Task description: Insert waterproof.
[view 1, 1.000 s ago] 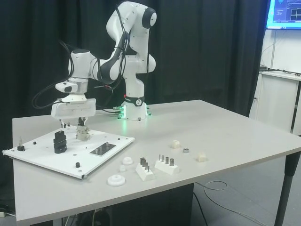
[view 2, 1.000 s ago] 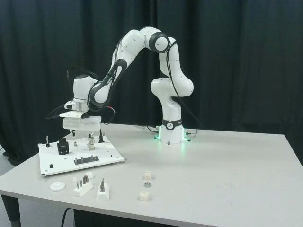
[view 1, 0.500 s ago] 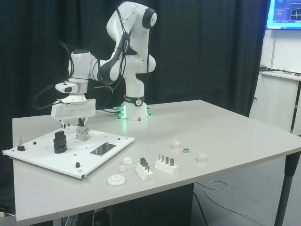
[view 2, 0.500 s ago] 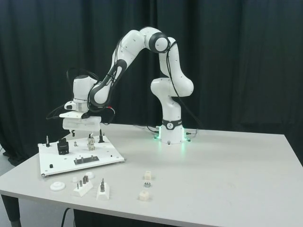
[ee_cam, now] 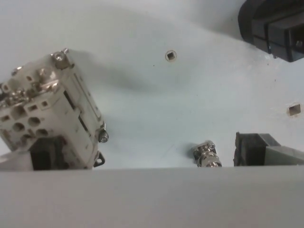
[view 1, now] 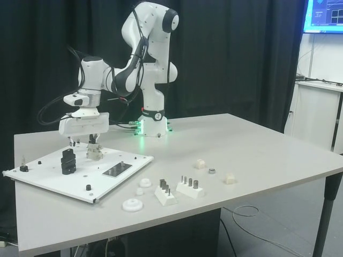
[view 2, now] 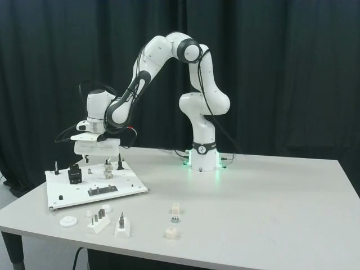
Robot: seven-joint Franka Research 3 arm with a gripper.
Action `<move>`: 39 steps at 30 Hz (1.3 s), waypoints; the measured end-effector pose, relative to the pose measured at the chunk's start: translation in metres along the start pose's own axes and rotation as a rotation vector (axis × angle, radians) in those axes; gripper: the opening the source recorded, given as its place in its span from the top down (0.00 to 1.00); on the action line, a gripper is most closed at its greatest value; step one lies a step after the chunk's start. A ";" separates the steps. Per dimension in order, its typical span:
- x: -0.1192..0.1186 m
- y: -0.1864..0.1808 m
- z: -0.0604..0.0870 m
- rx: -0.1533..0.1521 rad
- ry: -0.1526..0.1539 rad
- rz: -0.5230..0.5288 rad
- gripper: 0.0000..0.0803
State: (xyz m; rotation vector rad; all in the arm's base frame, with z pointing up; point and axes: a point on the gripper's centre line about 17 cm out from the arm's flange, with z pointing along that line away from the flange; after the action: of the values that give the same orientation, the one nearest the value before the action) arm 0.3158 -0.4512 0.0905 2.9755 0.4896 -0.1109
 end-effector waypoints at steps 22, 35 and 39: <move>0.004 0.002 0.000 0.000 -0.005 -0.016 0.00; 0.006 0.001 0.001 0.003 -0.005 -0.024 0.00; 0.006 0.001 0.001 0.005 -0.005 -0.025 0.00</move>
State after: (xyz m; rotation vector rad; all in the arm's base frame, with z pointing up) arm 0.3214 -0.4502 0.0894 2.9737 0.5266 -0.1223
